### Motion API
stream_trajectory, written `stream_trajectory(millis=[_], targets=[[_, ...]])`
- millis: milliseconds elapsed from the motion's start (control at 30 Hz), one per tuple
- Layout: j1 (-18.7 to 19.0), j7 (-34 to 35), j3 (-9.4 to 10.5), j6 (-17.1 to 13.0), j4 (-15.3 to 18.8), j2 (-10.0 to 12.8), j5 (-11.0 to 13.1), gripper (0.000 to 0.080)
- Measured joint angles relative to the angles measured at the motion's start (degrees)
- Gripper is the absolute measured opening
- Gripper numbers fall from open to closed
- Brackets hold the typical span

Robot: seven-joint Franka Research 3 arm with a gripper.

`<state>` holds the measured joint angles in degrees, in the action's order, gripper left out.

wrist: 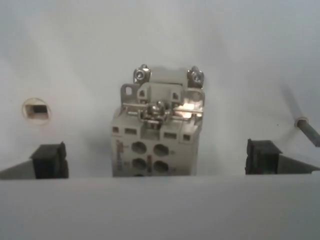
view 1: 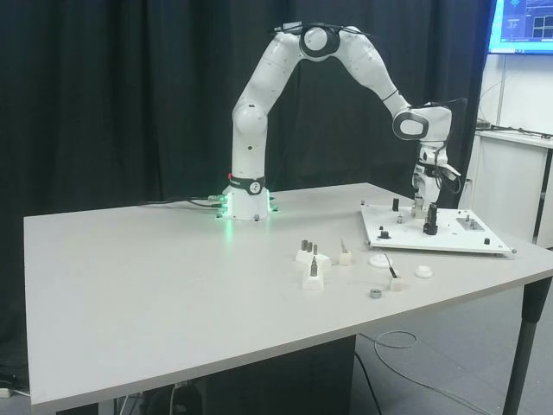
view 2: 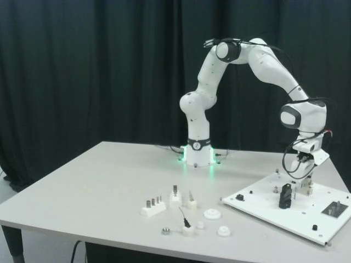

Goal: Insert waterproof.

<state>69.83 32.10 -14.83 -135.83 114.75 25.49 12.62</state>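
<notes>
you see the gripper (wrist: 156,159) with its black fingertips (wrist: 50,161) spread wide apart and holding nothing. the waterproof connector (wrist: 157,131) stands upright between them on the white board (view 1: 449,238), centre of the wrist picture. in both room views the board lies at the right of the grey table (view 1: 155,268).

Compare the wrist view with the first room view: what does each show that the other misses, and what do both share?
Wrist view only: the connector's detail, meaning round sockets in its face, a metal clamp and two screws on top, with the fingertips standing wide apart on either side of it.

First room view only: the whole arm, its green-lit base, the grey table, the small white holders and the black curtain.

Both: the white board and the tool low over it.
</notes>
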Motion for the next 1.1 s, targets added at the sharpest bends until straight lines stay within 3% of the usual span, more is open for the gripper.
stream_trajectory(millis=[200, 600, 1100], targets=[[0.0, 0.0, -0.02, 0.21, 0.0, -0.66, 1.12, 0.0797], [0.51, 0.0, -0.04, 1.52, 0.0, -3.21, 1.1, 0.0799], [4.68, 1.89, -1.06, 3.32, 0.07, -4.95, -2.66, 0.08]])
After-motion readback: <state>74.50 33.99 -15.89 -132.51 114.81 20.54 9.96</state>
